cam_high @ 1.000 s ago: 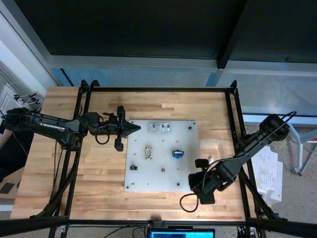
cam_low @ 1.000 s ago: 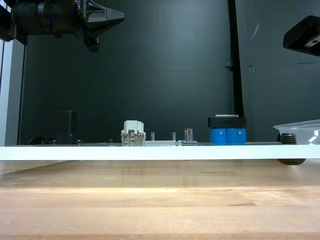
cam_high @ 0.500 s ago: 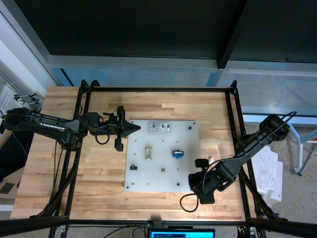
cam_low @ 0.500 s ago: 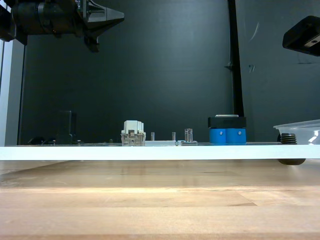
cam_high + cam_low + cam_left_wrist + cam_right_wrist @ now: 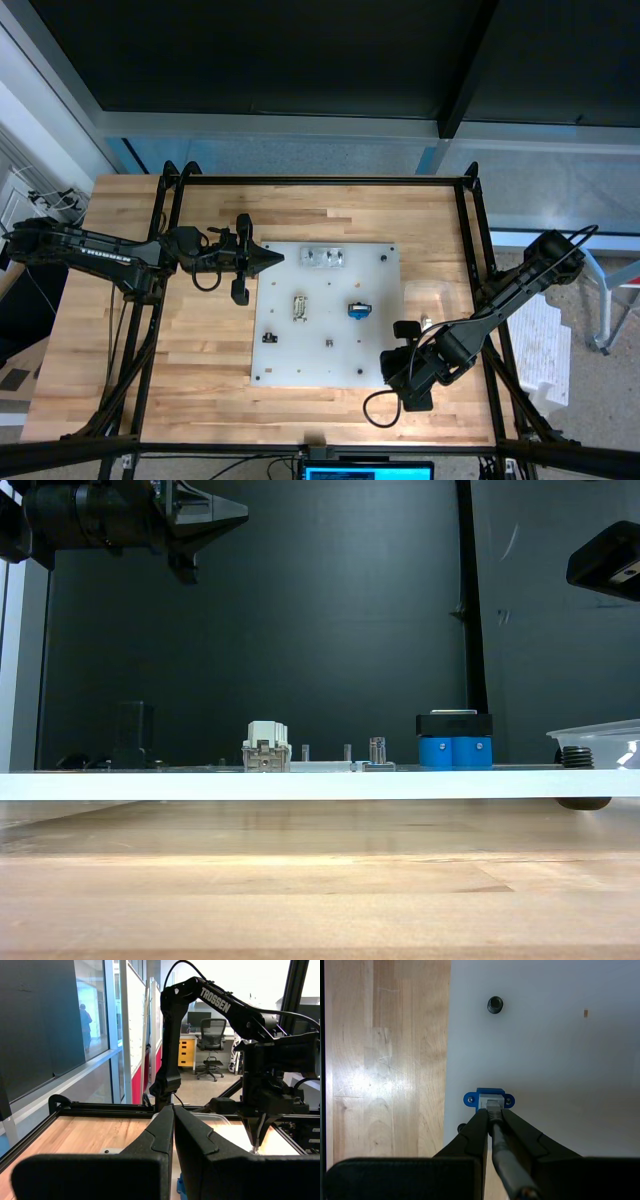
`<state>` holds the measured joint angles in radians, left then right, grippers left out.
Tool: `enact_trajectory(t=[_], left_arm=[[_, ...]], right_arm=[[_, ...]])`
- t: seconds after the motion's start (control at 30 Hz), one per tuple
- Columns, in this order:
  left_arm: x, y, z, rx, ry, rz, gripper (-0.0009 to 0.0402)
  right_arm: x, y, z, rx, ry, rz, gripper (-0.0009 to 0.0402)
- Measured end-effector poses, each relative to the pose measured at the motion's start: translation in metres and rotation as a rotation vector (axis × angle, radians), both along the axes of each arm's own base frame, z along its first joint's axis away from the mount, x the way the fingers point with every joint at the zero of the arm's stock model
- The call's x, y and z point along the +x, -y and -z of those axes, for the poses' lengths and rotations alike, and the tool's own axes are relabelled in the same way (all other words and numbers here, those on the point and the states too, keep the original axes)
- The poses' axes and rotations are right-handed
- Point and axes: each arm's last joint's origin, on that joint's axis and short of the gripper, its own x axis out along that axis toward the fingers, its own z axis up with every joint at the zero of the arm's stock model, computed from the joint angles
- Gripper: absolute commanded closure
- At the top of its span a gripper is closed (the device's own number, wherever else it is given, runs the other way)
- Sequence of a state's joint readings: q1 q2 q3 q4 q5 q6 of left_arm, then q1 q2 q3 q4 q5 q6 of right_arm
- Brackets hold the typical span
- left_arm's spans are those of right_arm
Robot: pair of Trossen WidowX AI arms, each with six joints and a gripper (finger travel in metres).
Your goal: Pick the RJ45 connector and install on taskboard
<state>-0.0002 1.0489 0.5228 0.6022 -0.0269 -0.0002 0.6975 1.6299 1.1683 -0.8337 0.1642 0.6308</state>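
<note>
The RJ45 connector (image 5: 493,1104), on its grey cable (image 5: 506,1160), is pinched between the closed fingers of the right gripper (image 5: 492,1114). Its tip is at a small blue fitting (image 5: 488,1099) near the taskboard (image 5: 560,1060) edge, at the board's lower right in the high view. The left gripper (image 5: 268,258), fingers pressed together and empty, hangs above the board's upper left edge.

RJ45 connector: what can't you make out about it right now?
Right wrist view: right gripper, shut on the connector, hides its sides; seated in the blue fitting or not, unclear.
High view: connector too small; right arm over the board's corner covers it.
Low view: connector not seen; right edge cuts the arm off.
Left gripper, shut, hangs over the board's left edge.
</note>
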Motion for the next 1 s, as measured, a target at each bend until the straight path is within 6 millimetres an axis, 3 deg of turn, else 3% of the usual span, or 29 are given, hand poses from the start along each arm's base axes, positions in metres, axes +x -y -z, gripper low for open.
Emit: enact_trajectory(t=[1.0], left_arm=[[0.0000, 0.0000, 0.0001, 0.000, 0.000, 0.000, 0.0393]], right_arm=[[-0.0039, 0.0004, 0.0102, 0.007, -0.004, 0.004, 0.0387]])
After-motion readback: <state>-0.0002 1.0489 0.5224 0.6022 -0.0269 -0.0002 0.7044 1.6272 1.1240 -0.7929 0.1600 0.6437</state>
